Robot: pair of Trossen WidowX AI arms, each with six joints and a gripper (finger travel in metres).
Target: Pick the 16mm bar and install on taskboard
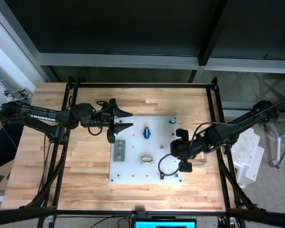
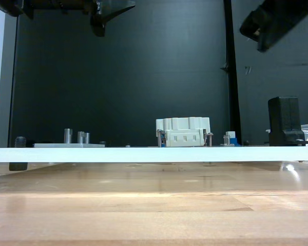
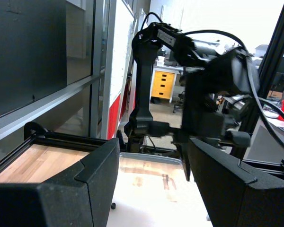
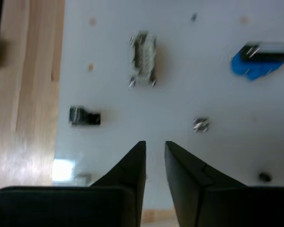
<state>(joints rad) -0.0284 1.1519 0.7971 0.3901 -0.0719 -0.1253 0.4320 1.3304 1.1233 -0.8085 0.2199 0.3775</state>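
At the taskboard's (image 1: pixel 133 167) nine-o'clock edge, the 16mm bar (image 1: pixel 110 135) lies free, long axis twelve-to-six, beside the left gripper (image 1: pixel 131 119), whose claw is apart. The right gripper (image 4: pixel 155 147) hovers over the three-o'clock side, its claw slightly apart and empty.

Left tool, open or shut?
Open: left tool, black fingers wide apart, empty, above the white task board at its far-left corner; right tool, narrowly open, above its right side. 16mm bar: cannot tell.

The surface (image 1: pixel 85 190) is pale jointed wood, smooth with a soft sheen. The taskboard (image 1: pixel 133 171) is smooth white plastic that catches glare. The left claw (image 1: pixel 131 119) and the right claw (image 4: pixel 155 147) look like matt black plastic. A block (image 1: pixel 118 150) is dull grey metal, and a connector (image 1: pixel 147 160) is cream plastic.
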